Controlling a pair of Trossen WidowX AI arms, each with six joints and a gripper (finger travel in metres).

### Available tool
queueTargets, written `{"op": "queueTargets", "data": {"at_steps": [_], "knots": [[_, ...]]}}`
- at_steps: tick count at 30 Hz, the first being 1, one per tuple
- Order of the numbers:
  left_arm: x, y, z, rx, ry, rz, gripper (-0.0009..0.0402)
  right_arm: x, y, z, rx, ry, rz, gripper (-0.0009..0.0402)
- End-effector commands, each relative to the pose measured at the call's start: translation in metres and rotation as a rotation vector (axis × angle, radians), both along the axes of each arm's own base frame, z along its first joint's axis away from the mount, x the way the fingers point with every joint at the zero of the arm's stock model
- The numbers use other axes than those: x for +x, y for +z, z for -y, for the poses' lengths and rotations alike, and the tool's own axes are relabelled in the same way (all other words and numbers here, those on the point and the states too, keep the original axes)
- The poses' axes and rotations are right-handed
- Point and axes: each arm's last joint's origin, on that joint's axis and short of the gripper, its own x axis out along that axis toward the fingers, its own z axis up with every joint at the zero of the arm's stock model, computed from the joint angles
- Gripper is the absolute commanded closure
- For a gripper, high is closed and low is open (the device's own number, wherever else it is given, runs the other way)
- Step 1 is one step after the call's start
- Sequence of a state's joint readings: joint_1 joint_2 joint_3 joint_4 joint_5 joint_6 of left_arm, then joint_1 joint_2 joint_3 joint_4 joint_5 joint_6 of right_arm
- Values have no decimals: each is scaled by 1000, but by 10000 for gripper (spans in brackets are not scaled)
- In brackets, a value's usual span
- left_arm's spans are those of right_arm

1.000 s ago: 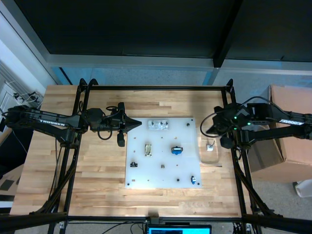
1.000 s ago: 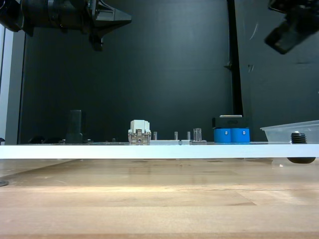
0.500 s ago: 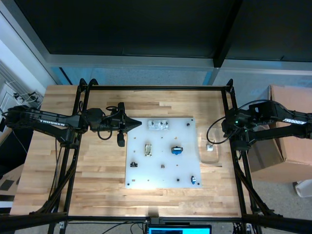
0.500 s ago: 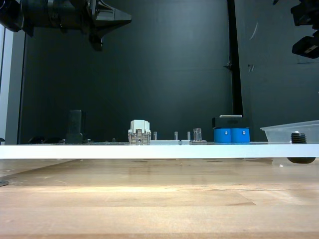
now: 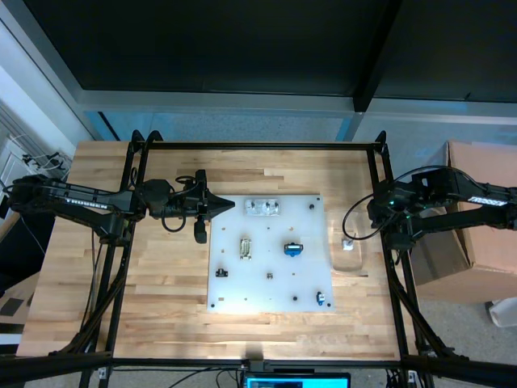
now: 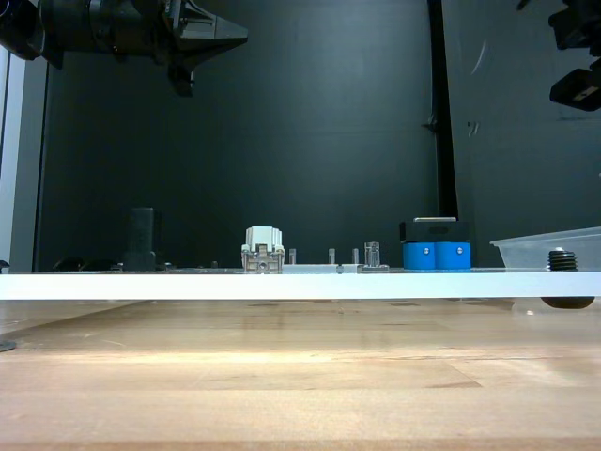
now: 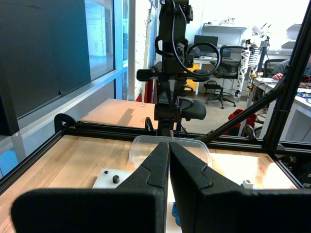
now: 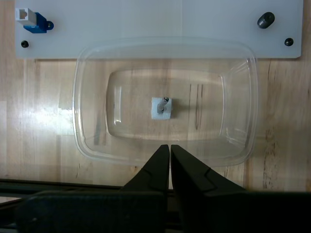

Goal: Pick the RJ45 connector and install on the taskboard

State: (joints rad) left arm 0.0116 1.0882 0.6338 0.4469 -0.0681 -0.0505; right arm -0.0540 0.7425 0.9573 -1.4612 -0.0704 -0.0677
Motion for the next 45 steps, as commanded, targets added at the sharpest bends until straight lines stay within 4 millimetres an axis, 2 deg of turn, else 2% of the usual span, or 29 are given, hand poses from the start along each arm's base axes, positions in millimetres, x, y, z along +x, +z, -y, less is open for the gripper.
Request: {"op": "queueTargets", "data": {"at_steps": [1, 10, 16, 23, 30, 45], "knots": [[0, 0, 0, 0, 0, 0, 393, 7, -9, 0, 6, -16, -46, 368], [0, 0, 0, 0, 0, 0, 393, 34, -38, -5, 30, -50, -133, 293], [0, 0, 0, 0, 0, 0, 393, 53, -61, -7, 23, -88, -185, 266], [0, 0, 0, 0, 0, 0, 393, 66, -84, -8, 12, -88, -248, 260], [0, 0, 0, 0, 0, 0, 393, 76, -92, -9, 11, -82, -259, 260], [0, 0, 0, 0, 0, 0, 393, 80, -106, -11, 9, -82, -327, 260]]}}
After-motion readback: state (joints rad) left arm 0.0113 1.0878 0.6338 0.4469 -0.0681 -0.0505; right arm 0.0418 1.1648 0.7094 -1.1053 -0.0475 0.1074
